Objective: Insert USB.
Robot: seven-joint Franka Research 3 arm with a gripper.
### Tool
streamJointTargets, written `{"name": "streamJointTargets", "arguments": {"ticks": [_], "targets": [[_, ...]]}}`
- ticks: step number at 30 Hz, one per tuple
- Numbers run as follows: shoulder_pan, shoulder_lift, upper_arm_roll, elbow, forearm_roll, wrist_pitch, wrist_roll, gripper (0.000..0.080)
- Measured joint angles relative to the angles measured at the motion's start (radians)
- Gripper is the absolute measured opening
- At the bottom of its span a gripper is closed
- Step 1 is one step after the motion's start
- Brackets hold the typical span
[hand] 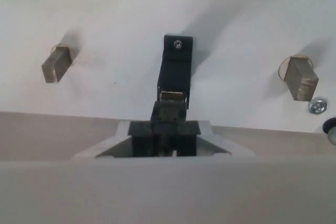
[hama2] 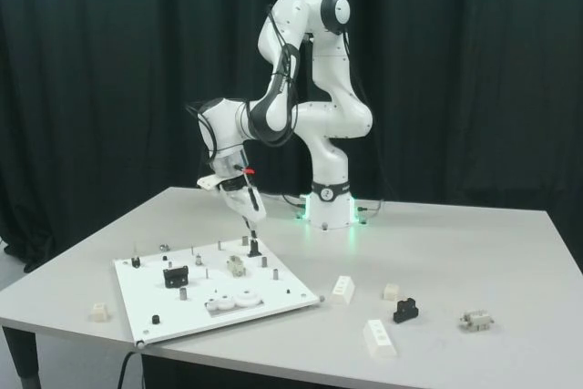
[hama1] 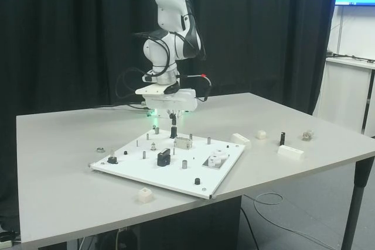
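Note:
In the wrist view my gripper [hand: 167, 129] is shut on a black USB plug [hand: 169, 109]. The plug's metal tip meets the lower end of a black upright socket block [hand: 176, 66], which is screwed to the white board [hand: 115, 19]. From the first room view the gripper [hama1: 173, 121] hangs straight above the socket block [hama1: 173, 133] near the board's [hama1: 176, 175] far edge. The second room view shows the gripper [hama2: 250, 221] just over the same block [hama2: 253, 248]. How deep the tip sits in the socket I cannot tell.
Two grey metal pegs [hand: 56, 64] [hand: 301, 78] and a nut [hand: 318, 106] flank the socket. The board carries more pegs, a black clamp [hama1: 163, 157] and white gears [hama1: 218, 156]. Loose white blocks [hama1: 290, 151] [hama1: 240, 139] [hama1: 145, 195] and a black part [hama1: 282, 138] lie on the grey table.

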Motion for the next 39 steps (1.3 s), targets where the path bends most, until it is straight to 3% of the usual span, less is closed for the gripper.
{"name": "streamJointTargets", "arguments": {"ticks": [39], "targets": [[0.001,0.010,-0.004,-0.001,0.008,-0.019,-0.013,0.0086]]}}
